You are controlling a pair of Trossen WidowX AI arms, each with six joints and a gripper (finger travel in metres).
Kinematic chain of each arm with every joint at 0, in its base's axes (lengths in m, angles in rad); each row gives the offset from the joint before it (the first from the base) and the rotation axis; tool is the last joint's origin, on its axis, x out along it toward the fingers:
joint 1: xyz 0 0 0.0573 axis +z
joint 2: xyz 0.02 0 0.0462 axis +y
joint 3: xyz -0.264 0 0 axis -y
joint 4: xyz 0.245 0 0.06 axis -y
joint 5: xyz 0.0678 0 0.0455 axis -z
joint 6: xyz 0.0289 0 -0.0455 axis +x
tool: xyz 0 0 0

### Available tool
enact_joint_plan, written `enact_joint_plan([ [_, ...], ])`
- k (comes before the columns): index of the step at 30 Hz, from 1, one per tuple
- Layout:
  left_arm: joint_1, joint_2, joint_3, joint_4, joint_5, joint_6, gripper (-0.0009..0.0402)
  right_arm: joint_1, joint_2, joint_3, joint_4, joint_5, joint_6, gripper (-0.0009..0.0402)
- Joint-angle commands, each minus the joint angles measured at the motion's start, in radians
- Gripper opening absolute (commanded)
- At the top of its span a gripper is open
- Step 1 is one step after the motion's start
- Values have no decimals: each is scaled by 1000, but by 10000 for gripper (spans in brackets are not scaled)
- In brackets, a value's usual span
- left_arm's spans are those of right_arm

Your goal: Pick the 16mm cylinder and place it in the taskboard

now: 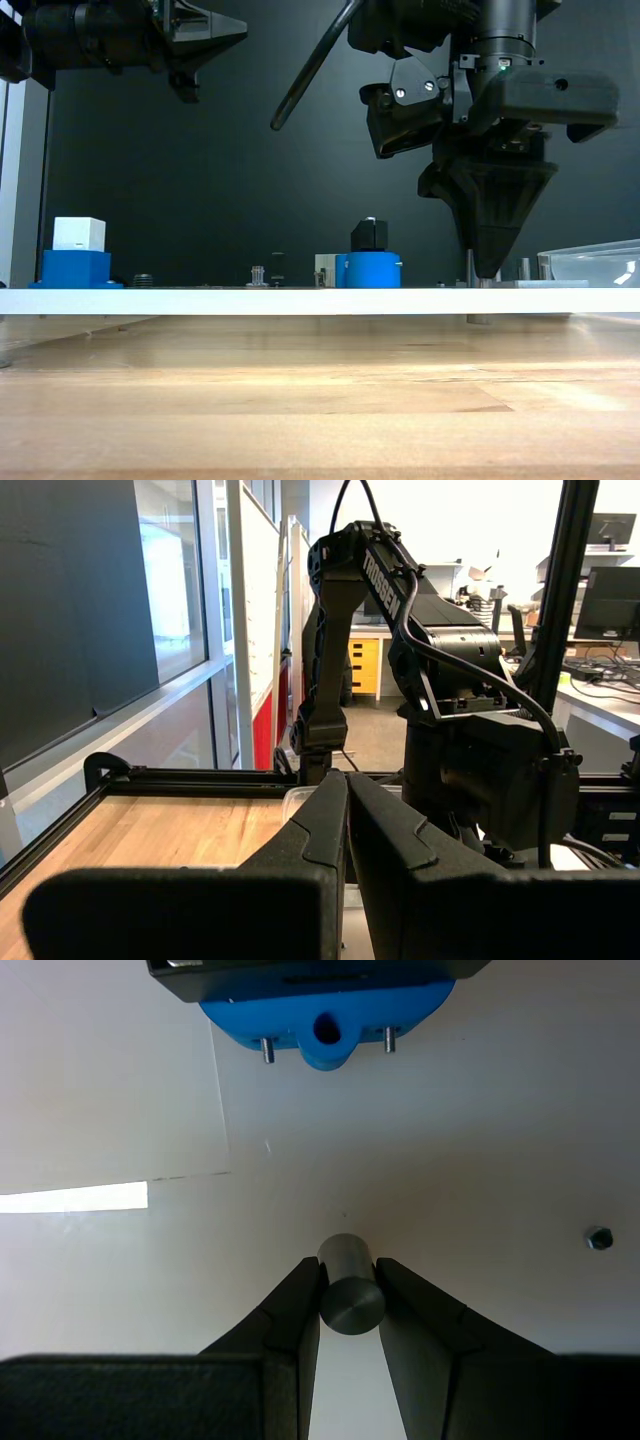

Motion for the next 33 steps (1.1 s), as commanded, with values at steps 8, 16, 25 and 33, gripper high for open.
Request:
enact_joint_plan([
  [8,0,0,0,0,0,0,0,0,-1,-7,8,-1,2,43],
  [16,0,0,0,0,0,0,0,2,-1,-7,15,-11,1,49],
  [25,0,0,0,0,0,0,0,7,-3,-7,19,-10,22,147],
  [33,0,0,0,0,0,0,0,9,-22,18,-2,-8,28,209],
])
